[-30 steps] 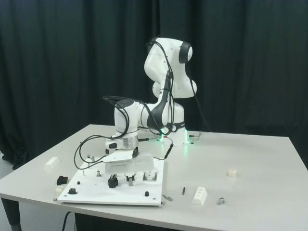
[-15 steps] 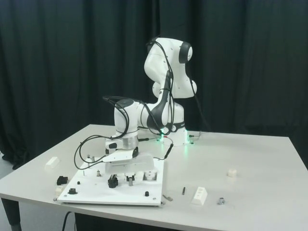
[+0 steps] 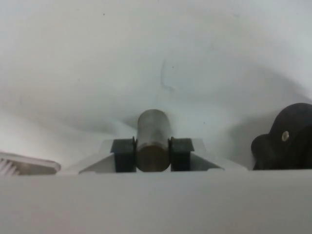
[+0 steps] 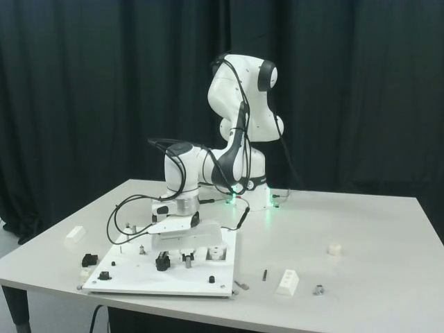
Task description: Remove round peg 4.
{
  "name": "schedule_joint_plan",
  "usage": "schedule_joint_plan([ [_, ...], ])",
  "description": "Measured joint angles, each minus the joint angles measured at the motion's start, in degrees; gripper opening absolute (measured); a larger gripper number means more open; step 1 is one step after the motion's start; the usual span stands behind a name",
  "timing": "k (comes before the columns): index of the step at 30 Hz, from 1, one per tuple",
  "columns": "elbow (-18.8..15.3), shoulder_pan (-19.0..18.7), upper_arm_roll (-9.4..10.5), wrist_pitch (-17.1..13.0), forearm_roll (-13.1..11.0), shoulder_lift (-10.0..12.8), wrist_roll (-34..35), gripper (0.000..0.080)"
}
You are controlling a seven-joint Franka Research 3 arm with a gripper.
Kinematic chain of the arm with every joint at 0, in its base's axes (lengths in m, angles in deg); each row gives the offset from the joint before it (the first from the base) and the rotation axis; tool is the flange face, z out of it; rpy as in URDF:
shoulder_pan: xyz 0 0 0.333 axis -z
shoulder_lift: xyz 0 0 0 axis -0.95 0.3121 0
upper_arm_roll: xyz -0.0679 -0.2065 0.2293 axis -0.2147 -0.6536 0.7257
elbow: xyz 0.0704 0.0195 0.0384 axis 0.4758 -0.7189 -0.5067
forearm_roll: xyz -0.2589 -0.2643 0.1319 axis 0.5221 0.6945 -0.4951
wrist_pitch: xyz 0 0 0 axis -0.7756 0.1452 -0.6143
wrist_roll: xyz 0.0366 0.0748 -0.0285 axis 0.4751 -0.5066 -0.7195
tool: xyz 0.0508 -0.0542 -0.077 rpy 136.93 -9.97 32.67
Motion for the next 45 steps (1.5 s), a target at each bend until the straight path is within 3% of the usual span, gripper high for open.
schedule_joint_plan([
  [45, 0.3, 0.0, 0.07, 0.3, 0.1, 0.2, -1.7, 0.015],
])
